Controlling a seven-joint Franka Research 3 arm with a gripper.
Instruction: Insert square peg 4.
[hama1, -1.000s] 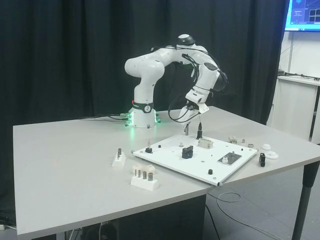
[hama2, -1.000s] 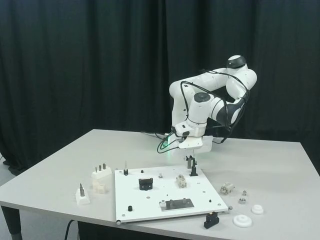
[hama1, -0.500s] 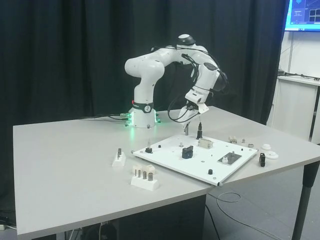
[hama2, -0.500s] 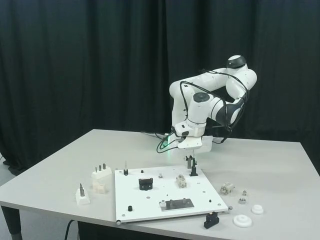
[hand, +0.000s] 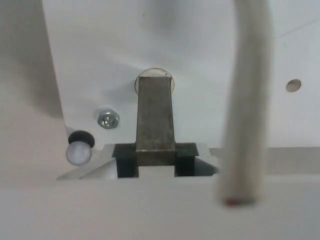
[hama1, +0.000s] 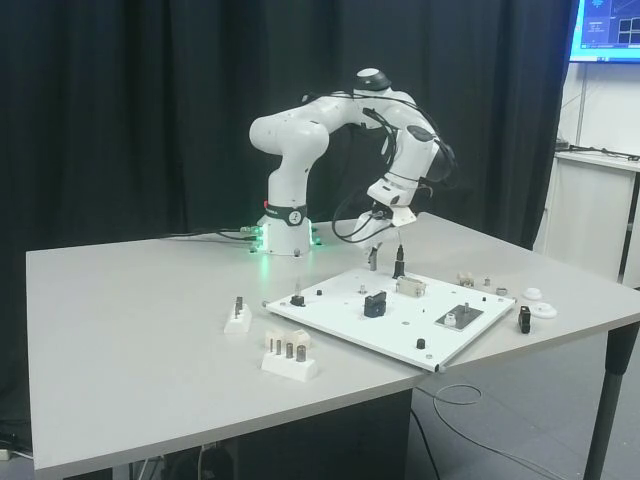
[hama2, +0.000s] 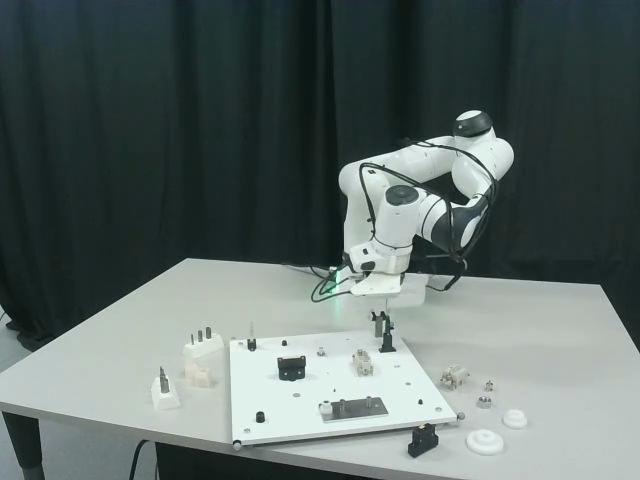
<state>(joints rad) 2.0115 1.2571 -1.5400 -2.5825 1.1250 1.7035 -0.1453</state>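
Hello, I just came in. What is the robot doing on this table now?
The white Franka arm holds its tool above the far edge of the white board. In the wrist view, a square peg is clamped in the tool, standing upright over a round hole in the board. Whether the peg's tip has entered the hole cannot be told.

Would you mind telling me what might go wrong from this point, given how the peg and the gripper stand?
The square peg stands in the white board with the gripper directly above; any sideways drift could knock or tilt it. A cable hangs near the peg and might snag it. How deep the peg sits is unclear, so it may be partly seated.
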